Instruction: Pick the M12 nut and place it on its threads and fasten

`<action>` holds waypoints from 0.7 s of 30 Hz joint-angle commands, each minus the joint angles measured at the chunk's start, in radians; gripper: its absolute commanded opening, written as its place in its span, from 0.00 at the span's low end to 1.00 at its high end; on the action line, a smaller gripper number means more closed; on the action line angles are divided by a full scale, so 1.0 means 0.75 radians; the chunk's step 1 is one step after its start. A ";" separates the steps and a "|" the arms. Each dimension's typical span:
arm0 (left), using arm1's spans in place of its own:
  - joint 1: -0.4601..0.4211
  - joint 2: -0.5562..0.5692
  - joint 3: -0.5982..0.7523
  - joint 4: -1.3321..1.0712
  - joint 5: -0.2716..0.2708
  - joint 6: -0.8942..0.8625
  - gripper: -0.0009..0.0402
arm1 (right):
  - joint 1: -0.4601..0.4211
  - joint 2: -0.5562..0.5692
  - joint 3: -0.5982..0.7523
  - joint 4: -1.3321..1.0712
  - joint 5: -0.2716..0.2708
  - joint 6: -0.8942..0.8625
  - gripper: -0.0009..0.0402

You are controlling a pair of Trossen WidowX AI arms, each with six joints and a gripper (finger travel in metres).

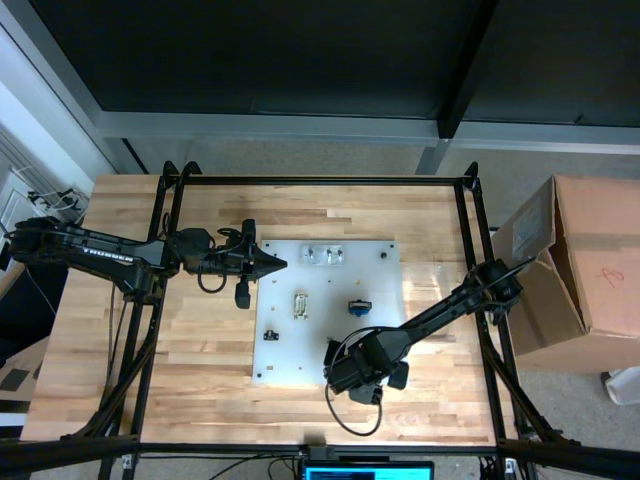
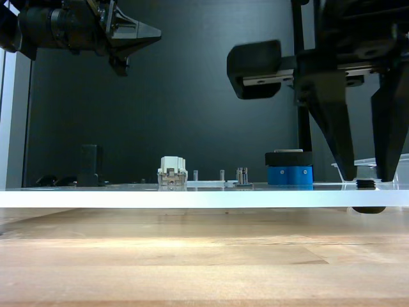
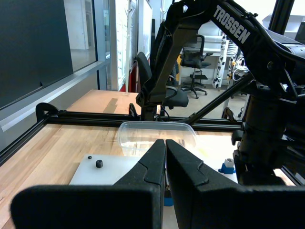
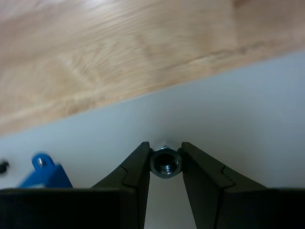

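Over the near right edge of the flat white board (image 4: 248,109), my right gripper (image 4: 165,149) was clamped on the small silver threaded nut (image 4: 165,163), down at the short black stud (image 2: 365,183). I couldn't tell if the nut sat on it. My left gripper (image 3: 165,143) hung high above the board's far left, fingers pressed together, empty.

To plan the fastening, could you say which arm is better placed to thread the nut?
Probably right: the right gripper clamps the nut low over the board's near right; the left gripper hangs shut, high, far-left.
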 commanded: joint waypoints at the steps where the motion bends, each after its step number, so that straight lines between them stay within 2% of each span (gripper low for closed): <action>1: 0.000 0.001 0.000 -0.001 0.000 0.000 0.02 | -0.001 0.003 -0.002 -0.027 0.002 0.152 0.09; 10: 0.000 0.001 0.000 0.000 0.000 0.000 0.02 | -0.013 0.003 -0.002 -0.022 0.002 0.557 0.09; 21: 0.000 0.001 0.000 0.000 0.001 0.000 0.02 | -0.027 0.003 -0.002 -0.013 0.004 1.311 0.09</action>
